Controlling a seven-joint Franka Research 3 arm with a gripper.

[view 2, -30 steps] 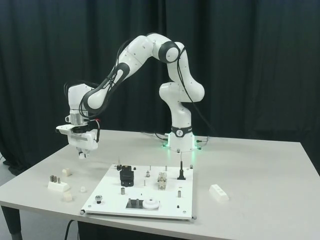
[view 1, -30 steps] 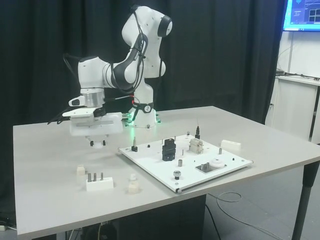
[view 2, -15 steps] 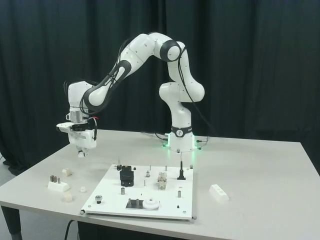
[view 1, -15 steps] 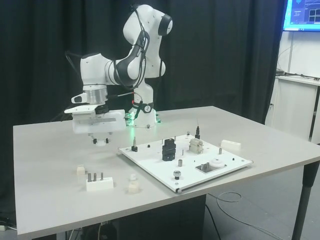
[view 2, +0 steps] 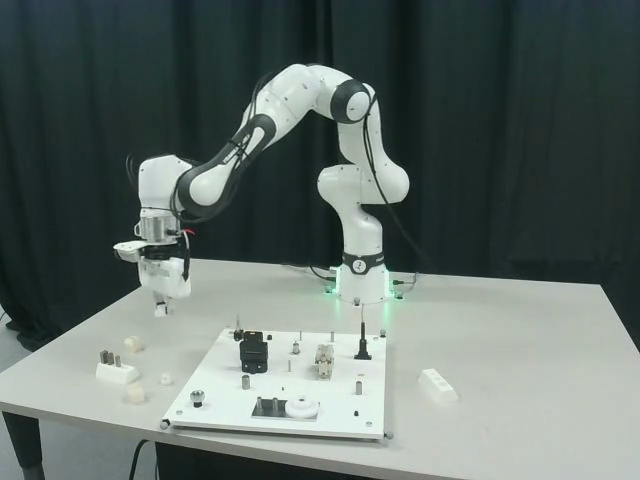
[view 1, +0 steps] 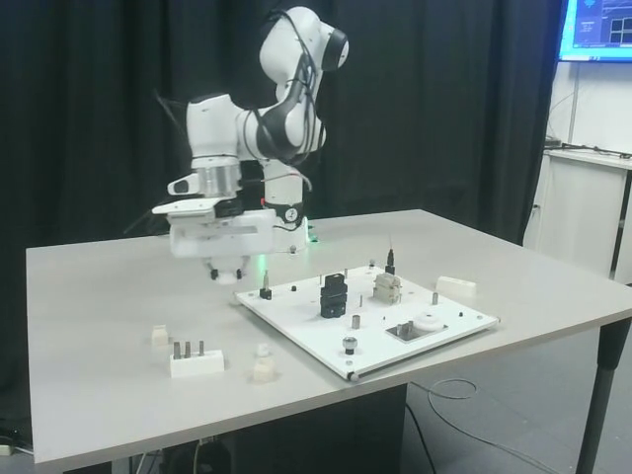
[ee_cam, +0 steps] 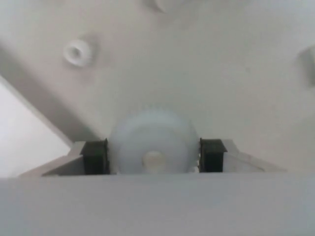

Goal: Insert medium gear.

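Between the two black fingertips (ee_cam: 94, 157) sits the white medium gear (ee_cam: 153, 142), clamped at its rim by the pincer (view 1: 223, 273), held in the air above the grey tabletop (view 1: 99, 296). Just beside it lies the white board (view 1: 365, 314) with pegs; a small white block (view 1: 197, 361) stands nearer the tabletop's front edge.

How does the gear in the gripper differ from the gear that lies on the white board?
The held gear hangs in the air, clamped between the fingers of the gripper; the board gear lies flat on the white board, untouched. The held gear is beyond the board's edge, over the grey table. Both are white.
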